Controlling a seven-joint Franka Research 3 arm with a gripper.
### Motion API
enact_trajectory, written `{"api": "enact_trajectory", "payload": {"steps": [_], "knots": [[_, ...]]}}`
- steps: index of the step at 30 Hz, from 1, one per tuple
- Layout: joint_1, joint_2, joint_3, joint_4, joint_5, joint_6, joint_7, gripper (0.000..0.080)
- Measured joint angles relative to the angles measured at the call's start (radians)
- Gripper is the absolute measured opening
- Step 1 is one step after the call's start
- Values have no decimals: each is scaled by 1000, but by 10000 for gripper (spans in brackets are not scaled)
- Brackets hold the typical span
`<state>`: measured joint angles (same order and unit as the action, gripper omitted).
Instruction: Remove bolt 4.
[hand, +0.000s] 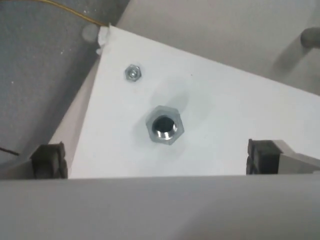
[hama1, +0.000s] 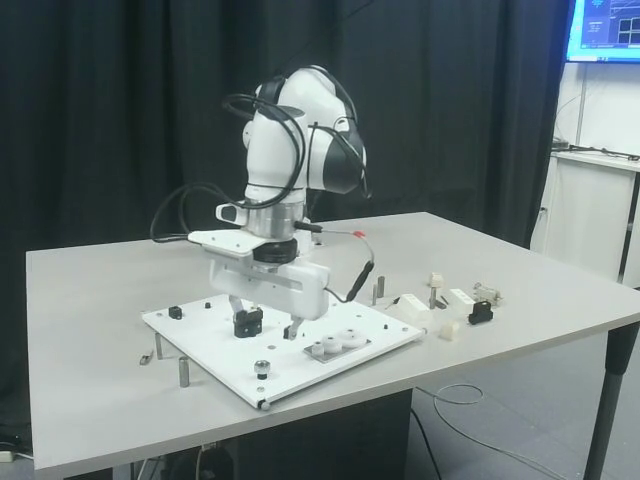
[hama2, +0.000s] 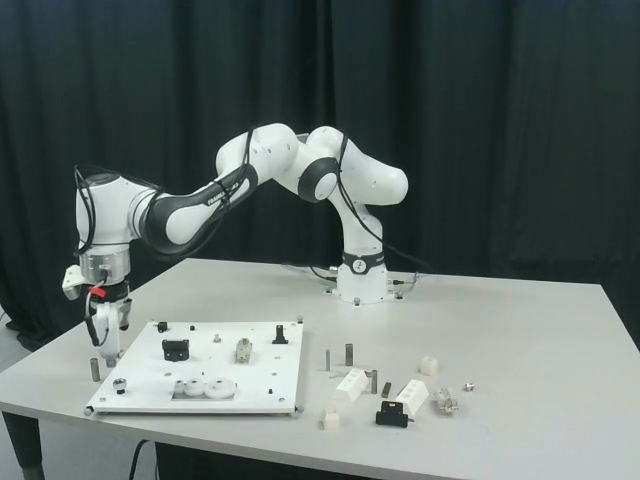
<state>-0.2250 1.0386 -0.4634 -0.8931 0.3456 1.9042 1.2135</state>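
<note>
A grey hex-headed bolt (hand: 165, 126) stands in the white board (hand: 225, 125) near one corner, with a small hex nut (hand: 133, 73) beside it. The room views show the same bolt (hama1: 262, 368) (hama2: 119, 386) at the board's (hama1: 210, 345) (hama2: 255, 385) corner. My gripper (hand: 156, 158) (hama1: 268, 326) (hama2: 108, 335) hangs just above the board, open, with nothing between its black fingertips (hand: 50, 160). In the wrist view the bolt sits a little beyond the line joining the two fingertips, roughly midway between them.
The board also carries black parts (hama1: 175, 312) and white round pieces (hama1: 335, 347). Grey pegs (hama1: 185, 370) (hama2: 94, 368) stand on the table just off the board. Loose white blocks (hama1: 415, 308) and small parts lie further along the table. A thin cable (hand: 75, 12) runs past the board's corner.
</note>
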Motion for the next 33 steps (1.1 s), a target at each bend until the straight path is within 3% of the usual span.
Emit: {"api": "enact_trajectory", "payload": {"steps": [18, 33], "knots": [[6, 3, 3, -62, 7, 6, -12, 800], [7, 4, 20, -130, 8, 114, -36, 800]]}}
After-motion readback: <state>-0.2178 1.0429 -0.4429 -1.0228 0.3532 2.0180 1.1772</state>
